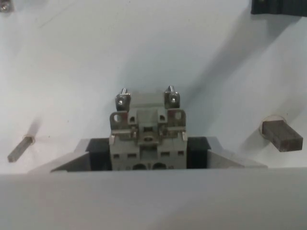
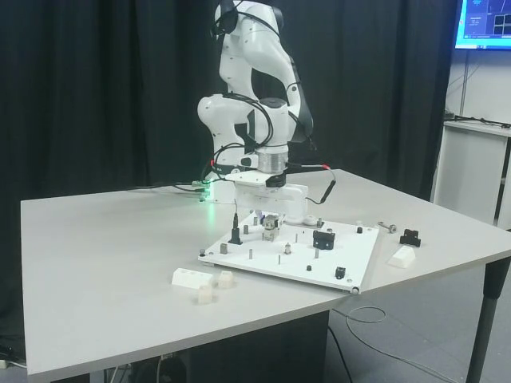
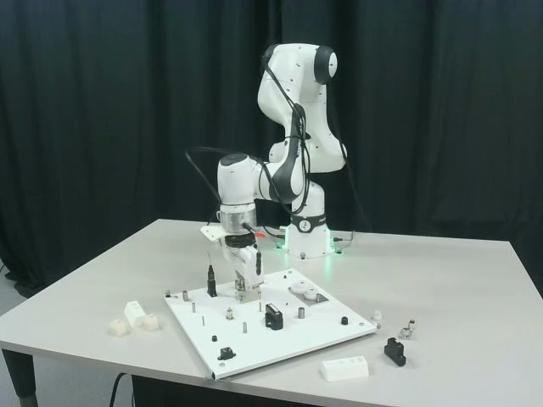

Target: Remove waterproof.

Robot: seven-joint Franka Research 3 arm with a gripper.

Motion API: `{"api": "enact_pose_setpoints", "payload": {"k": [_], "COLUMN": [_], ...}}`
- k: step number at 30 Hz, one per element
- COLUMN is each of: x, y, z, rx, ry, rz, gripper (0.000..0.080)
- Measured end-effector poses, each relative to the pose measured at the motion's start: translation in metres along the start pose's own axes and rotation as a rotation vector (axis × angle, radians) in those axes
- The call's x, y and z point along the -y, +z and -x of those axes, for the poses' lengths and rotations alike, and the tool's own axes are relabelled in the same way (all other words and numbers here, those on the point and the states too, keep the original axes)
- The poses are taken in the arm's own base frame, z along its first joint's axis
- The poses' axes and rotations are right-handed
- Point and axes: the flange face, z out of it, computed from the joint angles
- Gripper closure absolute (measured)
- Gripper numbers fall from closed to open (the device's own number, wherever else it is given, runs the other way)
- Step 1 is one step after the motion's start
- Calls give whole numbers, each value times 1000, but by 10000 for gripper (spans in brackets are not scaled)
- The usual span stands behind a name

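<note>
The waterproof connector is a small grey block with metal clips and two screws on top. My gripper is shut on its lower part, over the white board. In the first room view the gripper reaches straight down to the back left part of the board, with the connector at its tips. The second room view shows the same gripper low over the board. Whether the connector touches the board is hidden.
Pegs and small black parts stand on the board, among them a dark peg, a thin pin, a black upright probe and a black block. White blocks lie left of the board, another white block and a black piece right of it.
</note>
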Motion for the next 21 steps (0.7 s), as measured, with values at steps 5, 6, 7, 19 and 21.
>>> {"api": "enact_pose_setpoints", "payload": {"k": [5, 6, 7, 19, 21], "x": [0, 0, 0, 1, 1], "y": [0, 0, 0, -1, -1], "z": [0, 0, 0, -1, -1], "rx": [1, 2, 2, 5, 5], "ry": [2, 2, 3, 6, 7], "rz": [2, 2, 3, 5, 5], "gripper": [479, 479, 479, 479, 479]}}
